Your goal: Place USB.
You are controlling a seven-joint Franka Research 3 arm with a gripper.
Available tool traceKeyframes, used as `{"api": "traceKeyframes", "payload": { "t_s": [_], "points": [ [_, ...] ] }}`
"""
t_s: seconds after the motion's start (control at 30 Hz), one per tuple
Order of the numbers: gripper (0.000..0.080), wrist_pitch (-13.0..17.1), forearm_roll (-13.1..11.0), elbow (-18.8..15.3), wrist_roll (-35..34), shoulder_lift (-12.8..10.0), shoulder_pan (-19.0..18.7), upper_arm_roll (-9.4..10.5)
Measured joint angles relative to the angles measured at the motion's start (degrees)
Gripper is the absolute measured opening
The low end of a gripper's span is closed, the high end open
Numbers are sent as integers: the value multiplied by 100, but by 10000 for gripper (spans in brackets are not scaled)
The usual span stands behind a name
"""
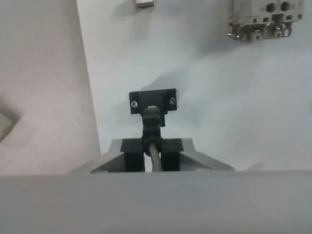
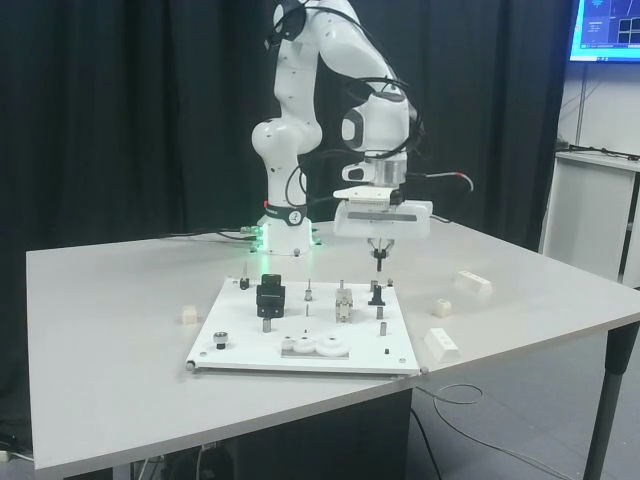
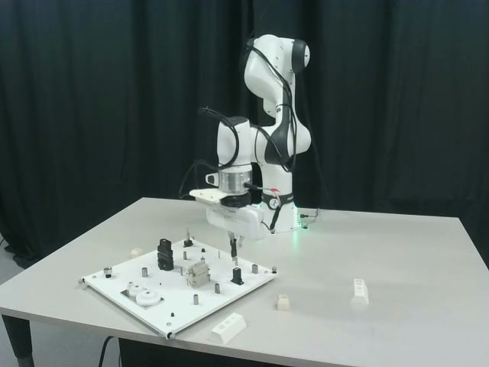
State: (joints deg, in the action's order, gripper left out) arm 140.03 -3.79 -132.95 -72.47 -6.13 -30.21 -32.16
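The flat grey table [image 2: 110, 330] carries a square white assembly board [image 2: 300, 362] near its front edge. Four small white blocks rest on the tabletop around the board [image 2: 188, 314] [image 2: 441, 343] [image 2: 440, 307] [image 2: 473, 284]. The white arm's base [image 2: 284, 238] is bolted behind the board.

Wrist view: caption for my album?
Black fingers hold a black USB plug above its black socket.
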Motion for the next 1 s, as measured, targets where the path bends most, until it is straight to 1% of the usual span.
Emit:
{"api": "traceKeyframes", "payload": {
  "t_s": [0.17, 0.43, 1.0],
  "points": [
    [66, -143, 104, 64, -80, 57, 0, -11],
    [66, -298, 169, 143, -121, 80, 0, -20],
    [66, -330, 207, 171, -169, 81, 0, -20]
  ]
}}
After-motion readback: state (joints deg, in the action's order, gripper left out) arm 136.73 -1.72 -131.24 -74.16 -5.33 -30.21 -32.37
